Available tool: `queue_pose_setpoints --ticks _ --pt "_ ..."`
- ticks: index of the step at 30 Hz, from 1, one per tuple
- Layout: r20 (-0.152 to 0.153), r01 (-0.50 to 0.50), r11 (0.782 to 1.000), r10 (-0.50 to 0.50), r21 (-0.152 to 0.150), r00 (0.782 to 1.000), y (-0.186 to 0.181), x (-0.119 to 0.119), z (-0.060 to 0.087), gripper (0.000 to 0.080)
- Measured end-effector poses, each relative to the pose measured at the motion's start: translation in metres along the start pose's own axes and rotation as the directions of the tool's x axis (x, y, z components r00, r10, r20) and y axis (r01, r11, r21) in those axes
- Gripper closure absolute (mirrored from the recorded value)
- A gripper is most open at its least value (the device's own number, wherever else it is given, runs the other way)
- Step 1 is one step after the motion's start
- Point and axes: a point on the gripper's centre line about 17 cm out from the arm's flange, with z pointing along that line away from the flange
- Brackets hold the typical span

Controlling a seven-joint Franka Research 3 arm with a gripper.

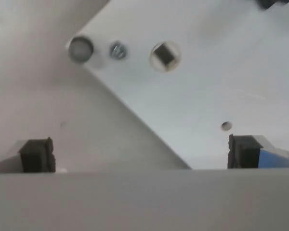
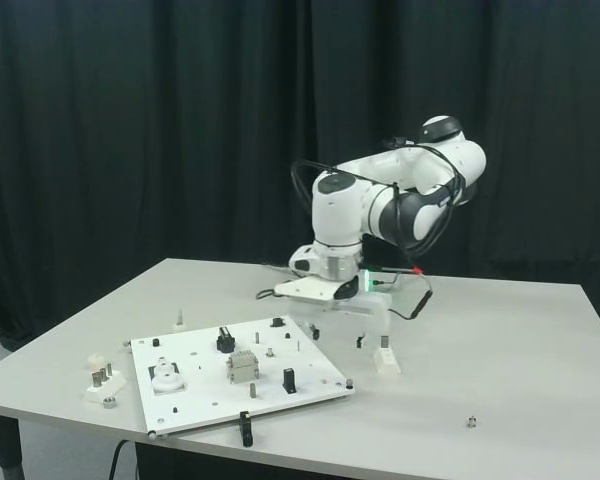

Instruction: Pick square peg 4.

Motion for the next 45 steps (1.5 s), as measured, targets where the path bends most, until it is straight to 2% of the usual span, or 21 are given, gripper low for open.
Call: queue_pose_setpoints --ticks 11,19,26,35,45 --pt "-0.004 0.153 0.988 -0.153 -0.019 0.988 -0.015 -0.029 0.022 0.0003" --pt "0.009 0.228 0.973 -0.227 -0.024 0.974 -0.013 -0.049 0.037 0.0003" --pt "0.026 0.277 0.961 -0.277 -0.006 0.961 -0.013 -0.068 0.050 0.0003" --pt "0.028 0.318 0.948 -0.318 0.027 0.948 -0.023 -0.091 0.067 0.0003" --pt "0.018 0.337 0.941 -0.338 0.031 0.941 -0.039 -0.117 0.078 0.0003"
